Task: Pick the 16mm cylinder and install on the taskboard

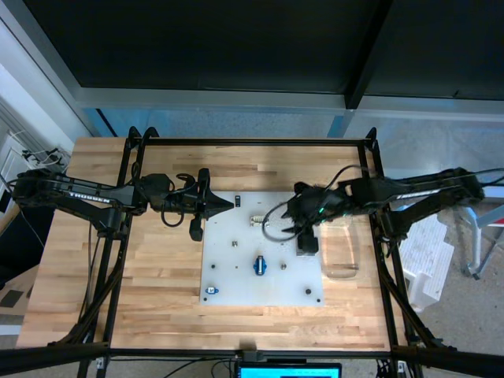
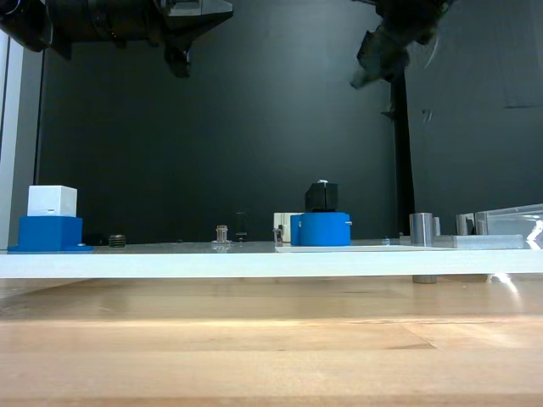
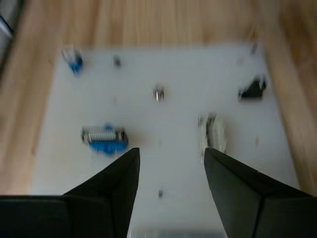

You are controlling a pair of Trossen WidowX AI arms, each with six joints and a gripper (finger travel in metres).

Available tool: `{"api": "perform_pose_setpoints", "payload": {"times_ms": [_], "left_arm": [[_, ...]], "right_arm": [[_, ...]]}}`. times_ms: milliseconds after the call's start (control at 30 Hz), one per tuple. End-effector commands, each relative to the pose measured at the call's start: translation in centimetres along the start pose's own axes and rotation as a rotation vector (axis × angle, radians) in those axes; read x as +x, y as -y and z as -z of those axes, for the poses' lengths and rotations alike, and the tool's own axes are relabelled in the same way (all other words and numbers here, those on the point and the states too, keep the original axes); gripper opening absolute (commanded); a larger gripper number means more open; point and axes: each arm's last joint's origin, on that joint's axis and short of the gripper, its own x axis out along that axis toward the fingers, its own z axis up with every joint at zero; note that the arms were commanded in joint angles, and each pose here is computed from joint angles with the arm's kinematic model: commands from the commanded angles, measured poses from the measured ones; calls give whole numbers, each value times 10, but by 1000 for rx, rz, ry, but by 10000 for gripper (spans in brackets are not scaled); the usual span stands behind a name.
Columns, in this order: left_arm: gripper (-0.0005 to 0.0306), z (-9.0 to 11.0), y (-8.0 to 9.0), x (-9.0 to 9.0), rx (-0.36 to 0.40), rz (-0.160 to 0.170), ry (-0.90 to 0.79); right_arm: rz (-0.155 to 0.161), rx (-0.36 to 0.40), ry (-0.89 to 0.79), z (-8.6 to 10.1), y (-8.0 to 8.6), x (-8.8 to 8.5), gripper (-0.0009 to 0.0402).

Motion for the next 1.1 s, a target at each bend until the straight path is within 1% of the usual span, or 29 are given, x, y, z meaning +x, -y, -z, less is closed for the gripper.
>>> {"api": "perform_pose_setpoints", "payload": {"times_ms": [33,133,267,433,567,667,733,833,867,900,967,1100], "left_arm": [[0,0,0,0,0,0,0],[0,0,0,0,0,0,1],[0,0,0,0,0,0,1],[0,0,0,0,0,0,1],[0,0,0,0,0,0,0],[0,0,0,0,0,0,0],[0,0,0,0,0,0,1],[0,0,0,0,0,0,1],[0,0,0,0,0,0,1],[0,0,0,0,0,0,0],[0,0,0,0,0,0,1],[0,0,0,0,0,0,0]], "right_arm": [[-6,0,151,2,12,-11,146],[2,-29,257,4,15,-19,122],[-10,-51,382,10,15,-25,90],[-9,-57,521,19,16,-28,46],[-5,-53,636,27,17,-27,-2],[-6,-54,670,33,18,-22,5],[-7,-51,680,38,18,-20,-2],[-9,-51,713,43,18,-18,0],[-6,-50,730,44,18,-18,-1],[10,-42,747,44,19,-18,0],[29,-33,767,46,20,-17,0],[27,-28,779,46,20,-17,0]]}}
